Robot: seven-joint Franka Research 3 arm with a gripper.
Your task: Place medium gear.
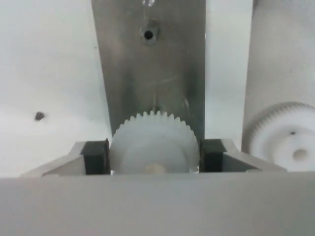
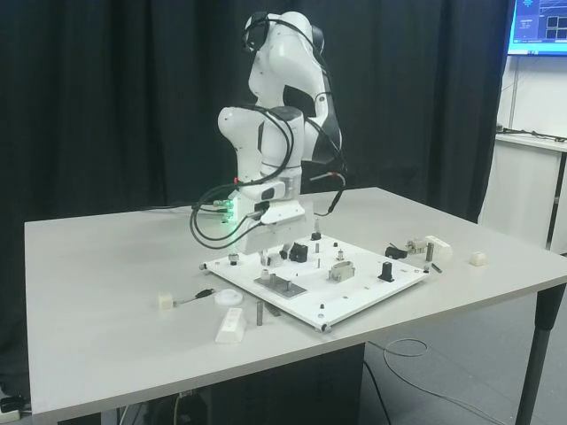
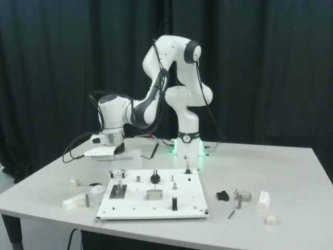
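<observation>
I have the medium gear point(image 1: 154, 142) pinched between the two black fingers point(image 1: 96, 156) of my gripper point(image 1: 154, 160) — that part is done. It hangs above the grey plate point(image 1: 147, 73) on the white board point(image 2: 354, 297). Setting it down is left.

A white robot arm point(image 3: 156, 94) made of rounded, glossy segments with black bands at the joints. Black cables point(image 2: 266, 168) loop along its outside. Green light glows at its round base point(image 3: 187, 148) and near the wrist. The gripper point(image 1: 155, 157) has black finger pads point(image 1: 96, 156) on grey fingers.
</observation>
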